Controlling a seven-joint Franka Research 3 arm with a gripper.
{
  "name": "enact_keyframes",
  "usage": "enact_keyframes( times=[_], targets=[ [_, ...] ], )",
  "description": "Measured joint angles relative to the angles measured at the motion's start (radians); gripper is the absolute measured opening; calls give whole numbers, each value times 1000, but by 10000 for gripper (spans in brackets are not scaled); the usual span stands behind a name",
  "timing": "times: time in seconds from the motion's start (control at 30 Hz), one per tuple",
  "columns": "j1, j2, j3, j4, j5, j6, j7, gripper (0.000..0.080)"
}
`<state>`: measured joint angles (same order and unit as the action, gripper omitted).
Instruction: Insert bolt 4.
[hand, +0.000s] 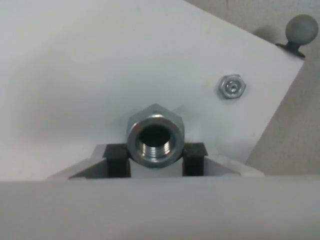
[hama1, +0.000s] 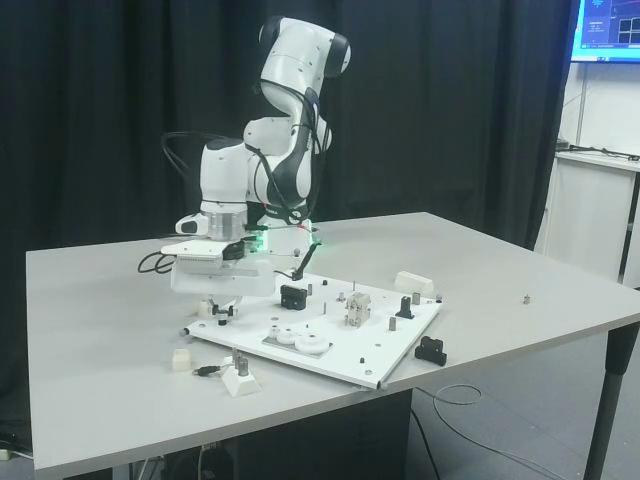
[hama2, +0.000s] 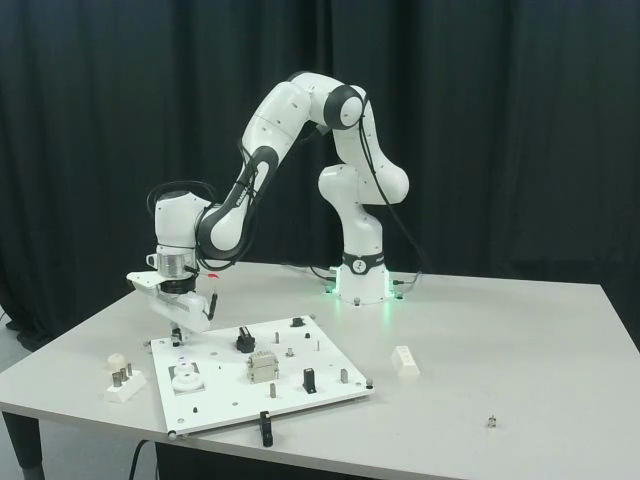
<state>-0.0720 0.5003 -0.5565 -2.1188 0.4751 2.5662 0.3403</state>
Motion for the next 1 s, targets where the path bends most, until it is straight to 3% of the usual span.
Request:
enact_keyframes(
  times=[1.0],
  targets=[
    [1,4,-1,10,6,-18,248,222]
  ],
)
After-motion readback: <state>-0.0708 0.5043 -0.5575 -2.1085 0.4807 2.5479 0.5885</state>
